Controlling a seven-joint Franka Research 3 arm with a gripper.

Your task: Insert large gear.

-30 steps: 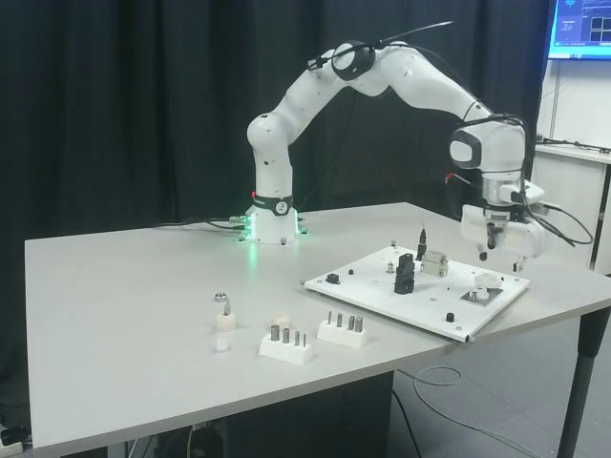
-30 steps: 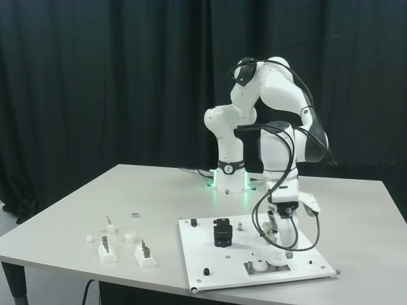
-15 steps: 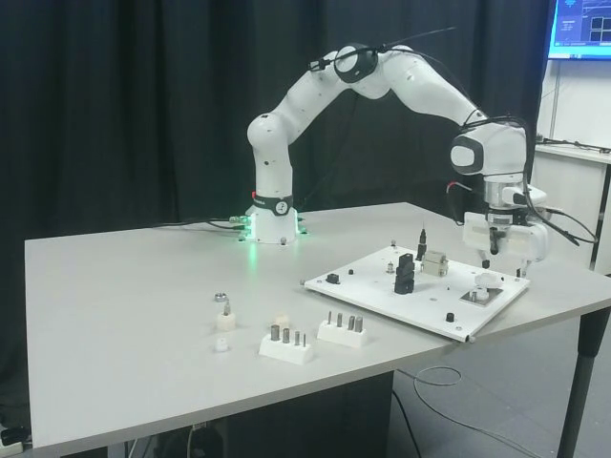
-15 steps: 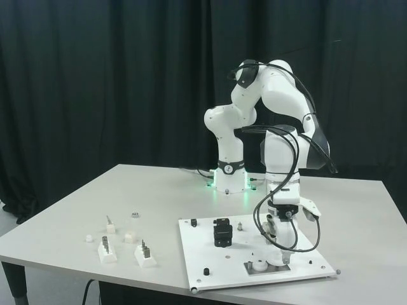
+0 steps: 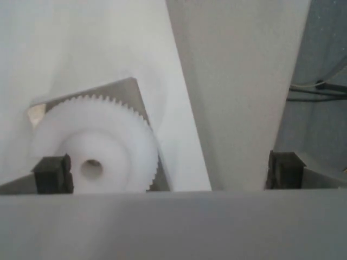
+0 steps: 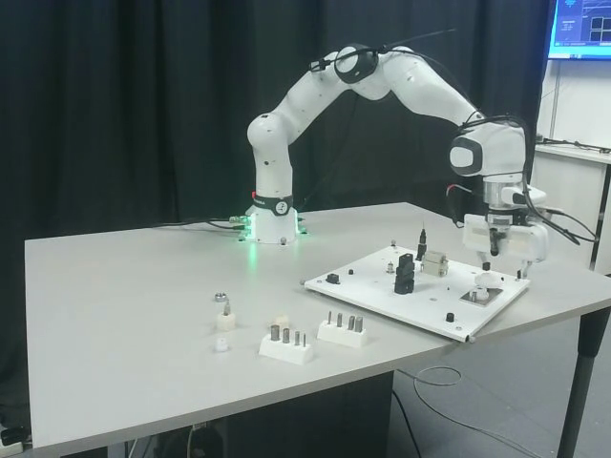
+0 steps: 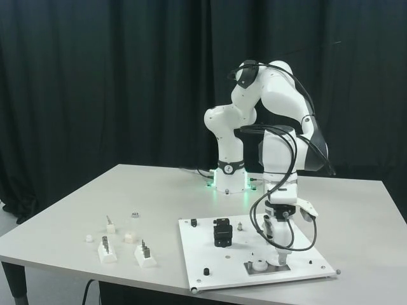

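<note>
White board (image 6: pixel 382 282) on grey table (image 6: pixel 124 286) carries a black block (image 7: pixel 222 232), small black knobs, a grey metal plate (image 5: pixel 130 92) near its corner. Large gear (image 5: pixel 97 149), white, toothed, lies flat on that plate, centre hole visible in wrist view; also seen at (image 7: pixel 259 263) and (image 6: pixel 483 281). Two white holder blocks (image 6: pixel 286 345) and (image 6: pixel 343 331) off the board, each with upright grey pins in them; a few small white parts (image 6: pixel 225 320) beside them. Arm (image 6: pixel 382 81) reaches from base over to board corner, wrist pointing straight down, gripper (image 5: pixel 168 172) just above the gear, offset toward board edge. Fingers (image 5: pixel 52 174) spread wide apart, holding nothing; one pad over the gear rim, the other past the board edge.
</note>
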